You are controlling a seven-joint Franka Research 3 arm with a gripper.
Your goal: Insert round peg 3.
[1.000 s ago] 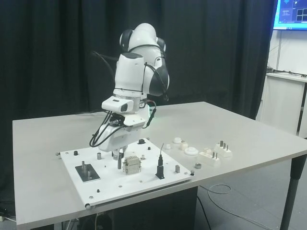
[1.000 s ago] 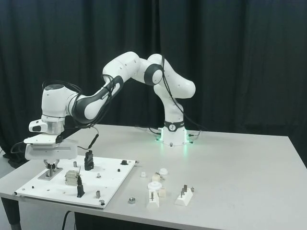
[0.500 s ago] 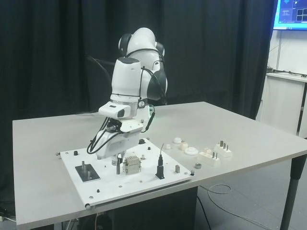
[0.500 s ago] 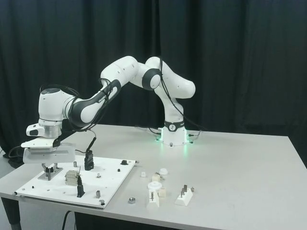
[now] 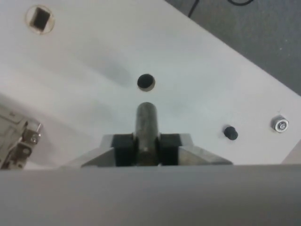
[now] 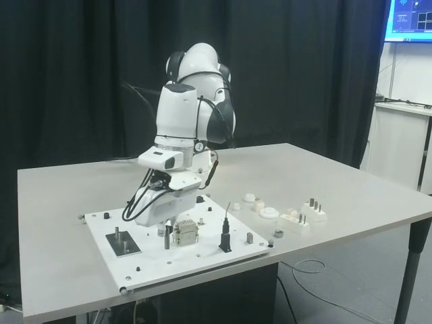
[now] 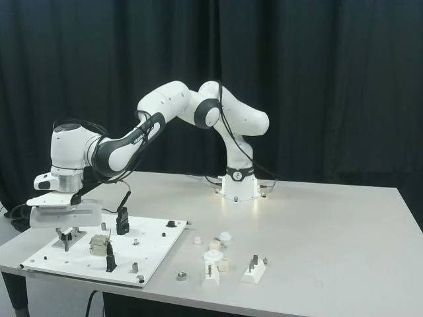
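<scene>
A grey round peg (image 5: 146, 117) stands upright between my gripper's (image 5: 146, 145) black pads, and the gripper is shut on it. Just beyond the peg's tip, a round black hole (image 5: 146, 81) opens in the white board (image 5: 197, 70). In the first room view the gripper (image 6: 167, 233) hangs low over the board (image 6: 202, 260), with the peg (image 6: 167, 240) just above the surface. It is beside a grey connector block (image 6: 183, 231). The second room view shows the gripper (image 7: 64, 236) over the board's (image 7: 152, 254) left end.
On the board are a grey plate with a post (image 6: 121, 241), a black upright holder (image 6: 224, 241), a smaller hole (image 5: 230, 133), a square socket (image 5: 41, 18) and a corner nut (image 5: 281, 125). White holders with pegs (image 6: 304, 216) and white rings (image 6: 260, 204) lie on the grey table (image 6: 351, 182) beside the board.
The gripper has carried the peg a short way across the board toward its front edge and slightly lower. The arm's elbow has swung along with it.
</scene>
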